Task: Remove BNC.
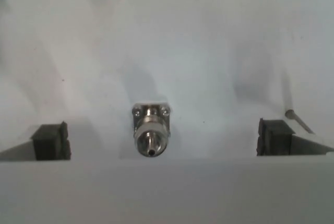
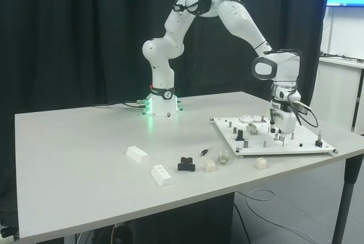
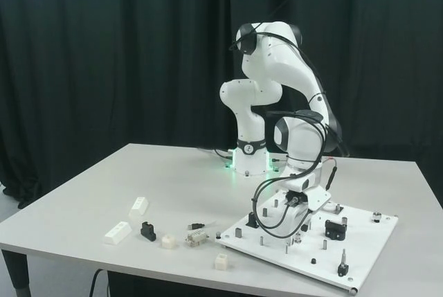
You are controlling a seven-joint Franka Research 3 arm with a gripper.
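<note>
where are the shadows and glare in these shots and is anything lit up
Wrist view: soft shadows spread over the white board behind the BNC connector, whose metal shows small glints. First room view: green light glows at the arm's base against black curtains.

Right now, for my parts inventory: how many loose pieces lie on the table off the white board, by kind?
Long white blocks: 2
Small cubes: 2
Black part: 1
Metal connector: 1
Slim dark piece: 1
Total: 7
</note>
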